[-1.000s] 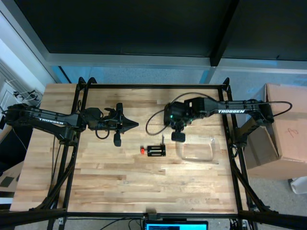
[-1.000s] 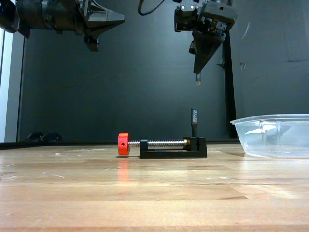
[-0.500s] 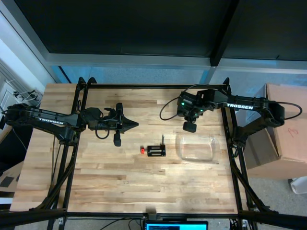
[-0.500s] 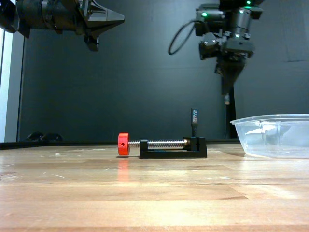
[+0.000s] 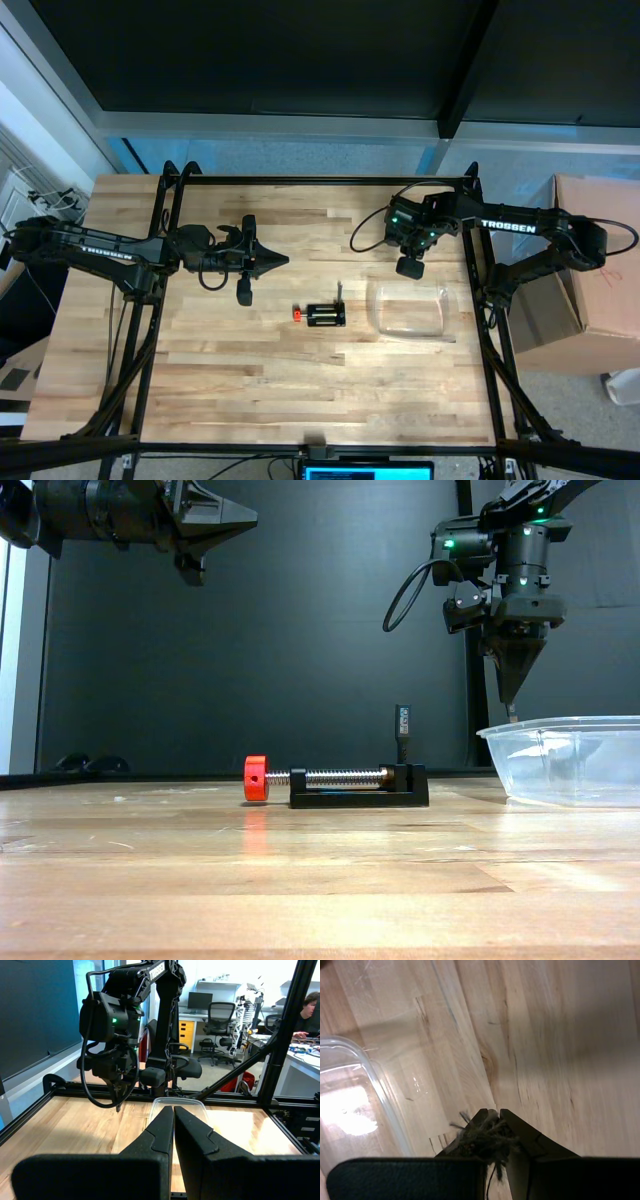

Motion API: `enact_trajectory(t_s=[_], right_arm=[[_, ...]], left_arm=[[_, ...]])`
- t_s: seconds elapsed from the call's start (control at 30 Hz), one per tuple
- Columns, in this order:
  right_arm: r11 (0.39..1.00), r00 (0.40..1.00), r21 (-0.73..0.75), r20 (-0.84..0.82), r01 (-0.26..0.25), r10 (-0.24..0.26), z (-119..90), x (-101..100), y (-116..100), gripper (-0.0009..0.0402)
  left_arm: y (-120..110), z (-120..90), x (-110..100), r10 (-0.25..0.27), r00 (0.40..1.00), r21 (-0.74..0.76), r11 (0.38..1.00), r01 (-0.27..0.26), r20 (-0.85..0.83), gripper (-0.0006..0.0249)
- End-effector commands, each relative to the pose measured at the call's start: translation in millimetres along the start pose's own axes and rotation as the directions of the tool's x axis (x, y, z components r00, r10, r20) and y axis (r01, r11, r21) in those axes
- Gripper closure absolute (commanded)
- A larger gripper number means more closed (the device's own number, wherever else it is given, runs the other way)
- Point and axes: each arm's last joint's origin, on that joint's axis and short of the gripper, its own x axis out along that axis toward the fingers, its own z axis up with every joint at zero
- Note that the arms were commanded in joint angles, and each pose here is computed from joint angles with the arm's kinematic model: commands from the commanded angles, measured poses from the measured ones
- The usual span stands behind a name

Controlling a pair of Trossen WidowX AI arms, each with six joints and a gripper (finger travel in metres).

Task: Remove the USB-C connector from the USB-C receptacle and place in the container

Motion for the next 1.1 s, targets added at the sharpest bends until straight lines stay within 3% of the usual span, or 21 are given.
enact_trajectory(t_s=[0.03,0.4,0.6,0.77,0.93,1.1], right_arm=[[1.000,1.000,0.001,-0.009,0.001,-0.001,-0.9,1.2,0.1,0.0386],[0.999,0.999,0.013,-0.026,0.029,-0.029,-3.1,5.0,-1.8,0.0253],[1.000,0.999,0.013,-0.026,0.029,-0.028,-3.2,4.9,-1.9,0.0203],[0.999,0.999,0.014,-0.014,0.029,-0.029,-1.8,3.7,-2.0,0.0181],[0.999,0.998,0.038,0.044,0.032,-0.034,4.2,4.0,-2.5,0.0184],[0.999,0.997,0.043,0.072,0.034,-0.037,23.7,19.7,-4.9,0.0190]], left_arm=[[0.1,0.0,0.1,0.000,1.000,0.000,1.000,0.000,0.001,0.0243],[0.1,-0.1,0.1,0.000,1.000,0.000,1.000,0.000,-0.001,0.0243],[0.1,-0.1,0.1,0.000,1.000,0.000,1.000,0.000,-0.001,0.0243],[0.1,0.0,0.1,0.000,1.000,0.000,1.000,0.000,0.000,0.0243],[0.1,0.0,0.1,0.000,1.000,0.000,1.000,0.000,0.000,0.0243],[0.1,0.0,0.1,0.000,1.000,0.000,1.000,0.000,0.000,0.0243]])
